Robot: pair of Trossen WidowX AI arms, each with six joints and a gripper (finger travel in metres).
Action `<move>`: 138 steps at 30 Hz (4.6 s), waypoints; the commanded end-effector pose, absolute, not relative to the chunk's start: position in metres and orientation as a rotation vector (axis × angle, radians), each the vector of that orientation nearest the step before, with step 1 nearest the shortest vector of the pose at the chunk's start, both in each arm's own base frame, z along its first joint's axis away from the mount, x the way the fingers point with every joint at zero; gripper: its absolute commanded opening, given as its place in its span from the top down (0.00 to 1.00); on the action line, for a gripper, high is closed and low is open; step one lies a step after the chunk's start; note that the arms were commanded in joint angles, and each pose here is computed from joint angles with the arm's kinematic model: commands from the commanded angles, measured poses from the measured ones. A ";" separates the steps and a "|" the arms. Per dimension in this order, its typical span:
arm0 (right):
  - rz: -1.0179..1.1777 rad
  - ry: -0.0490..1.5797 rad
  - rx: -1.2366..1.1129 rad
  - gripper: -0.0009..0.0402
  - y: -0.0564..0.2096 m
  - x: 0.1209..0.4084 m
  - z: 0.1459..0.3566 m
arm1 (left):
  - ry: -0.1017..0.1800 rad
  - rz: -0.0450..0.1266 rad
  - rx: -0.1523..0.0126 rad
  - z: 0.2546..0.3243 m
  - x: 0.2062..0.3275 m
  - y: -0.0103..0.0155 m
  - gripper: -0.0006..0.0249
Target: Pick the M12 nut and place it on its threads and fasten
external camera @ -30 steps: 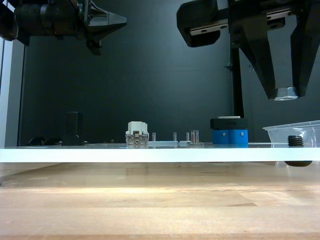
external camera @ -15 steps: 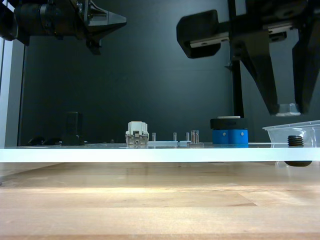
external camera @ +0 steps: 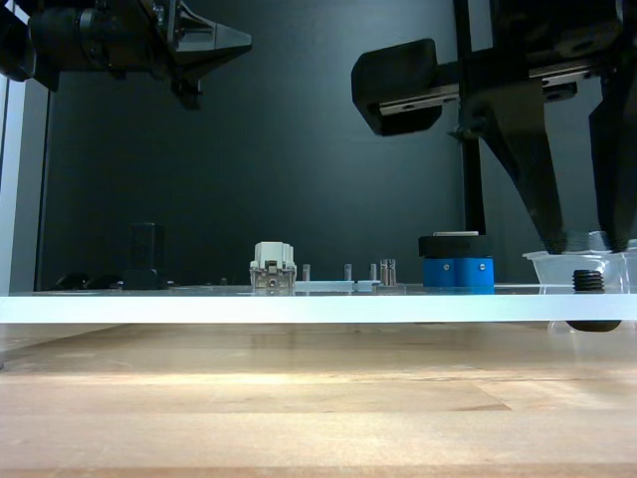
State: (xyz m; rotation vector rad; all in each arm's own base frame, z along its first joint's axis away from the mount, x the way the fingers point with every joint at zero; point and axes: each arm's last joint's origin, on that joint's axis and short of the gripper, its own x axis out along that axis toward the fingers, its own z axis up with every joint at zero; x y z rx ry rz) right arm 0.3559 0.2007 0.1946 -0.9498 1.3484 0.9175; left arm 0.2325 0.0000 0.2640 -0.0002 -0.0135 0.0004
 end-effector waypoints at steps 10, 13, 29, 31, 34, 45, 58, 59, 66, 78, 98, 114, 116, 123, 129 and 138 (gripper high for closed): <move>0.922 1.371 -0.947 0.92 0.199 0.357 0.187 | -0.014 0.000 0.000 0.2641 0.233 0.0000 0.98; 0.922 1.368 -0.948 0.92 0.198 0.358 0.187 | -0.014 0.000 0.000 0.2641 0.233 0.0000 0.98; 0.910 1.357 -0.934 0.92 0.196 0.357 0.178 | -0.014 0.001 0.000 0.2641 0.233 0.0001 0.98; 0.910 1.355 -0.935 0.92 0.196 0.357 0.178 | -0.014 0.000 0.000 0.2641 0.233 0.0000 0.98; 0.908 1.356 -0.933 0.92 0.196 0.357 0.178 | -0.014 0.000 0.000 0.2641 0.233 0.0000 0.97; 0.745 1.415 -0.769 0.92 0.196 0.356 0.181 | -0.014 0.000 0.000 0.2641 0.233 0.0000 0.98; 0.652 1.435 -0.657 0.92 0.192 0.349 0.185 | -0.014 0.001 0.000 0.2641 0.233 0.0001 0.98; 0.641 1.430 -0.644 0.92 0.192 0.348 0.185 | -0.014 0.000 0.000 0.2641 0.233 0.0000 0.98; 0.616 1.391 -0.612 0.92 0.190 0.345 0.180 | -0.014 0.001 0.000 0.2641 0.233 0.0001 0.98; 0.596 1.358 -0.583 0.92 0.188 0.339 0.177 | -0.014 0.000 0.000 0.2641 0.233 0.0000 0.98; 0.498 1.345 -0.460 0.92 0.185 0.335 0.171 | -0.014 0.001 0.000 0.2641 0.233 0.0001 0.98; 0.077 1.420 0.033 0.92 0.185 0.334 0.171 | -0.014 0.000 0.000 0.2641 0.233 0.0000 0.98; 0.022 1.423 0.097 0.92 0.185 0.334 0.171 | -0.014 0.000 0.000 0.2641 0.233 0.0000 0.98; -0.206 1.417 0.362 0.92 0.185 0.334 0.171 | -0.014 0.000 0.000 0.2641 0.233 0.0000 0.98; -0.401 1.393 0.581 0.92 0.185 0.334 0.171 | -0.014 0.000 0.000 0.2641 0.233 0.0000 0.98; -0.501 1.377 0.687 0.92 0.185 0.333 0.171 | -0.014 0.000 0.000 0.2641 0.233 0.0000 0.98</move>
